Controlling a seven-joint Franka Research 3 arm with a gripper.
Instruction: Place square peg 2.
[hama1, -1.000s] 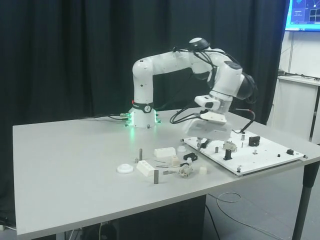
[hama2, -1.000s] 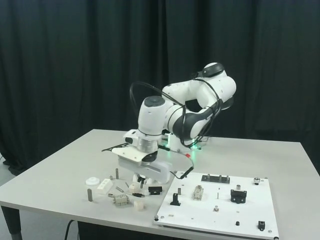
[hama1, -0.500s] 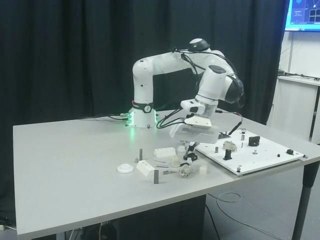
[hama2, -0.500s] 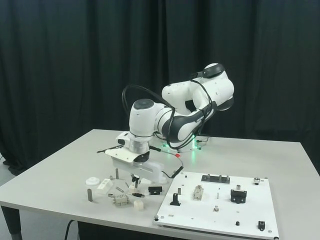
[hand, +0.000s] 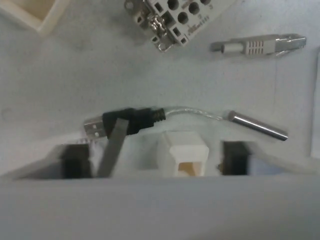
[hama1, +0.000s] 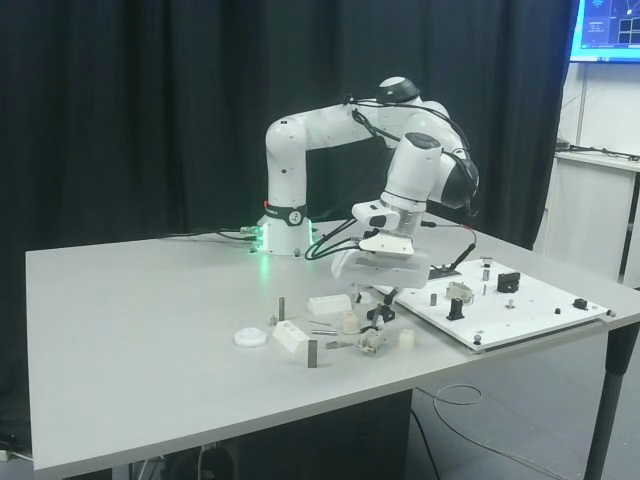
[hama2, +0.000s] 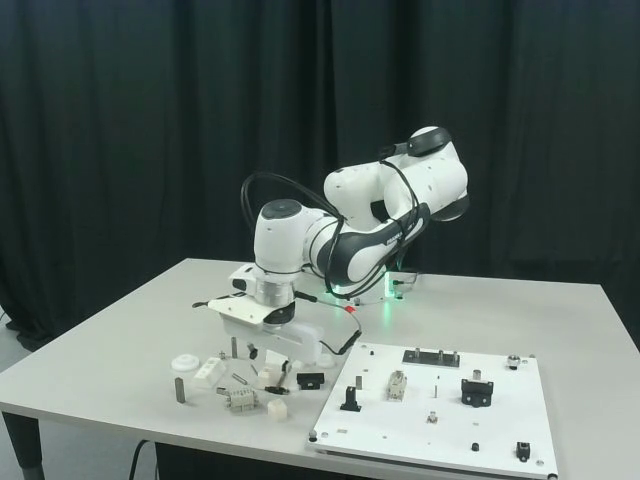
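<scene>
Wrist view is showing the two-finger gripper (hand: 155, 160) spread wide, with its black pads (hand: 75, 160) sitting well apart and pinching nothing, so I'm reading this as the reach-and-pick step, with the placing itself not yet begun. Between the pads I'm seeing a small white block with a square hollow (hand: 182, 152) and a slim grey bar (hand: 112, 147) that's looking like an upright peg seen from above, though I can't tell for sure that it's square peg 2. Also lying under the hand are a black USB plug on a thin cable (hand: 132, 120), a short metal cylinder pin (hand: 257, 126), a white multi-hole connector (hand: 175, 20) and a grey clip plug (hand: 257, 45). Both room views are showing the white arm hanging low over a scatter of loose parts near the front edge of the grey table (hama1: 130, 330), just beside the white assembly board (hama1: 520, 310). Two upright grey pegs are standing in that scatter: a thin one (hama2: 233, 346) close to the gripper, and a darker square-looking one (hama2: 179, 388) further out toward the front edge. Nothing's touching the fingers as far as I can see. Next move, I'm guessing, is lining the jaws up around the right peg without catching the USB cable or the white block, closing on it, then carrying it to the board.
</scene>
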